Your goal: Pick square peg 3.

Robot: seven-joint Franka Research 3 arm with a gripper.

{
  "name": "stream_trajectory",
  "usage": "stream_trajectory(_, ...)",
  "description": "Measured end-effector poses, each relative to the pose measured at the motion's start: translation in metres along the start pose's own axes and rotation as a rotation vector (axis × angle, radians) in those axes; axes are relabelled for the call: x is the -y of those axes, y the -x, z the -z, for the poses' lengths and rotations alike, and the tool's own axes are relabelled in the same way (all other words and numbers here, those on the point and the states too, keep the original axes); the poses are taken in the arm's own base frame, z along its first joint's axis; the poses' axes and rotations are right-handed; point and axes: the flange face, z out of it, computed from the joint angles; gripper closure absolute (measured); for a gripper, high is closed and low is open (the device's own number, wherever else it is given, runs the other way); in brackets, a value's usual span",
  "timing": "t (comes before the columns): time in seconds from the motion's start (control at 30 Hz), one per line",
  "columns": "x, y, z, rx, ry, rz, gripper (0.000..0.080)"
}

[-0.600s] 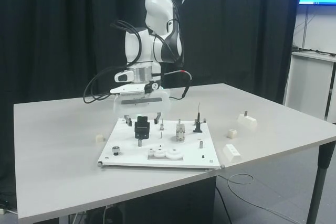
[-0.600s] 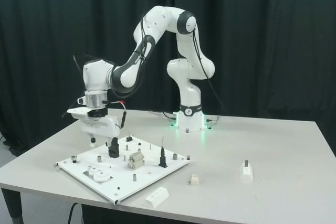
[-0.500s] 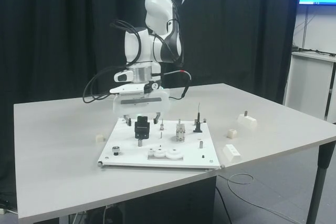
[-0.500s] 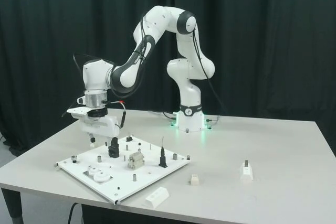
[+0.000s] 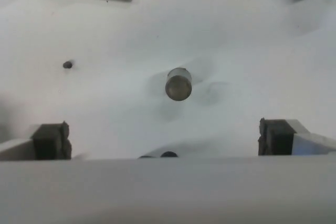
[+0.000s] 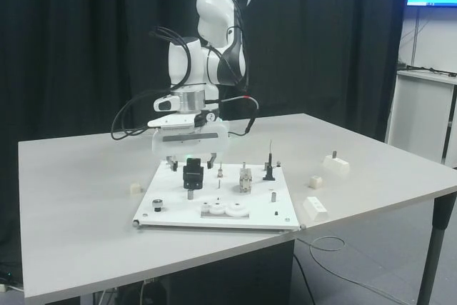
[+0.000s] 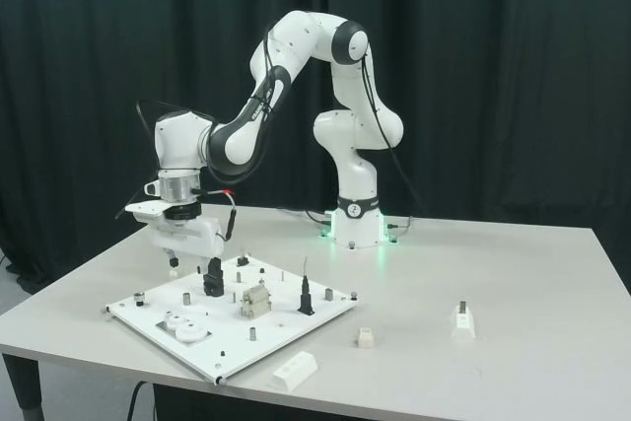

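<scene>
A short grey peg [image 5: 178, 84] stands upright on the white board [image 5: 226, 35]. In the wrist view it lies ahead of the line between my two black fingertips [image 5: 50, 141]. My gripper [image 5: 163, 139] is open with nothing between its fingers. In the first room view the gripper [image 6: 193, 163] hangs low over the back left part of the board [image 6: 285, 208], right behind a black block [image 6: 193, 174]; the peg [image 6: 190, 193] stands just in front of that block. In the second room view the gripper [image 7: 187, 265] hovers above the peg [image 7: 185, 298].
The board also carries white gears [image 6: 225, 210], a nut [image 6: 157, 207], a grey fixture [image 6: 245, 180], a black stand with a thin rod [image 6: 269, 169] and several small pegs. Loose white blocks [image 6: 315, 208] lie on the grey table [image 6: 78, 198] around the board.
The gripper has shifted slightly to the left and a little upward over the board. It stays open, and nothing on the board has moved.
</scene>
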Motion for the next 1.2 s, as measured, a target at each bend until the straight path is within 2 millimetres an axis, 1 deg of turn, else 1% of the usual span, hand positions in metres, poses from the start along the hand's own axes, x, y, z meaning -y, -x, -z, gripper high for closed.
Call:
stream_trajectory(0.5,0.008,0.008,-0.001,0.016,0.005,0.016,0.0003)
stream_trajectory(0.93,0.02,0.012,0.004,0.021,0.0,0.032,0.0003)
stream_trajectory(1.2,0.029,0.018,0.008,0.025,-0.005,0.042,0.0003)
